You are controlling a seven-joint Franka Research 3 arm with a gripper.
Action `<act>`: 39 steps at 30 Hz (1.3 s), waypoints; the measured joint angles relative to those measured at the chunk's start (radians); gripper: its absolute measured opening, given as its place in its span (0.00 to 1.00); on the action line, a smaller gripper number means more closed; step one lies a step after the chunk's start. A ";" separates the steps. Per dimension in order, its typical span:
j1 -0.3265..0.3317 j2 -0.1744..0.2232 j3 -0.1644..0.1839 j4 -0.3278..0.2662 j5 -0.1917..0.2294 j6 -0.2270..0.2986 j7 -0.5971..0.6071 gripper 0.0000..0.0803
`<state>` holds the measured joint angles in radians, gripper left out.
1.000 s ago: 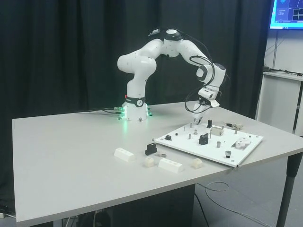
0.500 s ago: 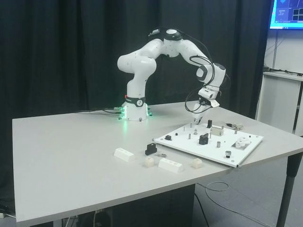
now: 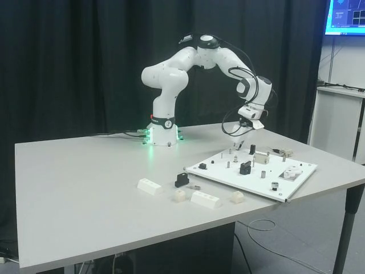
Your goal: Remove square peg 4.
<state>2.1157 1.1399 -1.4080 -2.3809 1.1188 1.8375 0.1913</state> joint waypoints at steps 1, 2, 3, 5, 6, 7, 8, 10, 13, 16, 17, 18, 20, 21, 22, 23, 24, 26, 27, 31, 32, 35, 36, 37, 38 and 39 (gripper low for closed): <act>0.000 0.000 0.000 0.000 0.000 -0.001 0.005 0.19; 0.000 0.000 0.000 0.000 0.000 -0.001 0.009 0.19; 0.000 0.000 0.000 0.000 0.000 -0.001 0.013 0.19; -0.001 -0.001 0.000 0.000 0.000 -0.002 0.018 0.19; -0.001 -0.001 0.000 0.000 0.000 -0.002 0.021 0.19; -0.002 -0.001 0.000 0.000 0.000 -0.002 0.023 0.19; -0.002 -0.002 0.000 0.000 0.000 -0.003 0.025 0.19; -0.003 -0.003 -0.001 0.000 0.000 -0.003 0.028 0.19; -0.004 -0.004 -0.001 0.000 0.000 -0.003 0.031 0.19; -0.006 -0.006 -0.001 0.000 0.000 -0.004 0.034 0.19; -0.006 -0.007 -0.001 0.000 0.000 -0.004 0.035 0.19; -0.007 -0.007 -0.001 0.000 0.000 -0.004 0.038 0.19; -0.008 -0.009 -0.001 0.000 0.000 -0.005 0.045 0.19; -0.009 -0.010 -0.001 0.000 0.000 -0.005 0.048 0.19; -0.010 -0.011 -0.001 0.000 0.000 -0.006 0.050 0.19; -0.010 -0.011 -0.001 0.000 0.000 -0.006 0.052 0.19; -0.011 -0.012 -0.001 0.000 0.000 -0.007 0.053 0.19; -0.012 -0.012 -0.001 0.001 0.000 -0.008 0.053 0.19; -0.012 -0.012 -0.001 0.001 0.000 -0.008 0.053 0.19; -0.012 -0.012 -0.002 0.001 -0.001 -0.008 0.053 0.19; -0.012 -0.012 -0.002 0.002 -0.001 -0.008 0.052 0.19; -0.012 -0.012 -0.002 0.003 -0.005 -0.009 0.048 0.19; -0.012 -0.012 -0.004 0.004 -0.008 -0.010 0.046 0.19; -0.012 -0.012 -0.005 0.005 -0.010 -0.012 0.045 0.19; -0.012 -0.012 -0.006 0.007 -0.013 -0.014 0.043 0.19; -0.012 -0.012 -0.008 0.008 -0.015 -0.016 0.042 0.19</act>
